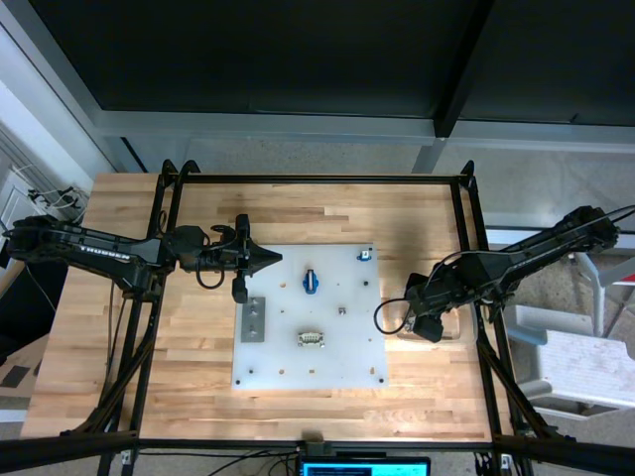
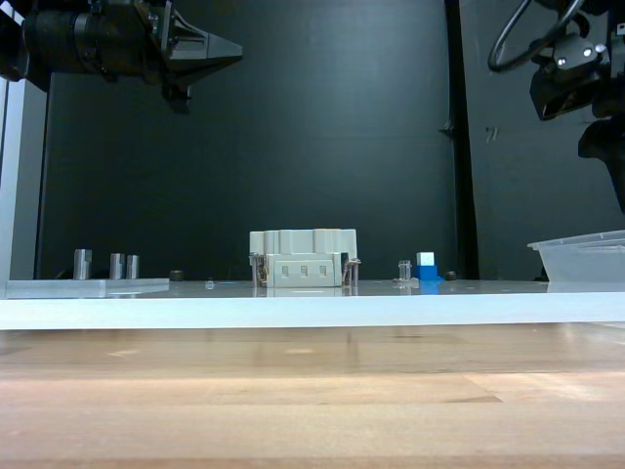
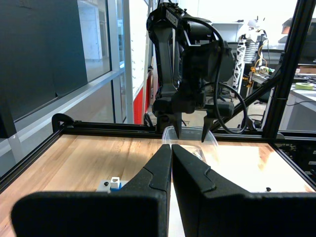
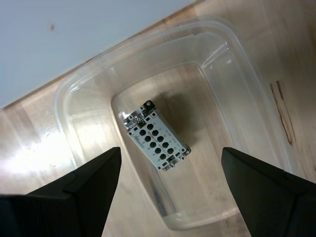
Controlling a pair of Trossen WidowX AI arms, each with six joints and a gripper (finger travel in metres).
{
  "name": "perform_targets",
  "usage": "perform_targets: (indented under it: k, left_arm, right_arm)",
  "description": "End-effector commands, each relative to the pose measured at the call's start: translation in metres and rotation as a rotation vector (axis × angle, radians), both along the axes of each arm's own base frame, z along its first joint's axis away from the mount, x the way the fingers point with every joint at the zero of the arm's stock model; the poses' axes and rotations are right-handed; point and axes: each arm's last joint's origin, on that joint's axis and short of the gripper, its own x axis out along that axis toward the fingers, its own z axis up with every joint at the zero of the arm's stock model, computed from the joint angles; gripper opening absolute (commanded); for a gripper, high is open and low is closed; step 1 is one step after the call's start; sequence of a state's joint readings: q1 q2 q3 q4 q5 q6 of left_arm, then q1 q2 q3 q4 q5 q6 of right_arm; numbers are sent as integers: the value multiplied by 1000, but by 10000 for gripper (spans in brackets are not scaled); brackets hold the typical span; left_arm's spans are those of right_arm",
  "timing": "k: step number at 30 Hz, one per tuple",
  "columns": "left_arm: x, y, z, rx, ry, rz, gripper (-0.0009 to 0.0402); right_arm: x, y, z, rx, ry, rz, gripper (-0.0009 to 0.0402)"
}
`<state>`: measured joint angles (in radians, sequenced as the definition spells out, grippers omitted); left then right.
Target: Remove the HAN10-E connector and place it in the container
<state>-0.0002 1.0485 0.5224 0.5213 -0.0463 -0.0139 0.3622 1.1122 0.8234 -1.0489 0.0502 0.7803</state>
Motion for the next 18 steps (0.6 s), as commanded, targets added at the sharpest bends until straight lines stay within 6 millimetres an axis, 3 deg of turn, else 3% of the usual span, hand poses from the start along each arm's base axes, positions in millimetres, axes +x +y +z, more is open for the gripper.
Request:
perform_targets:
  k: [1, 18]
  left_arm:
    - [0, 0, 0, 0, 0, 0, 0]
    - [0, 0, 0, 0, 0, 0, 0]
  right_arm:
    - [-1, 0, 3, -1, 6, -1, 286]
    - [0, 0, 3, 5, 6, -22, 287]
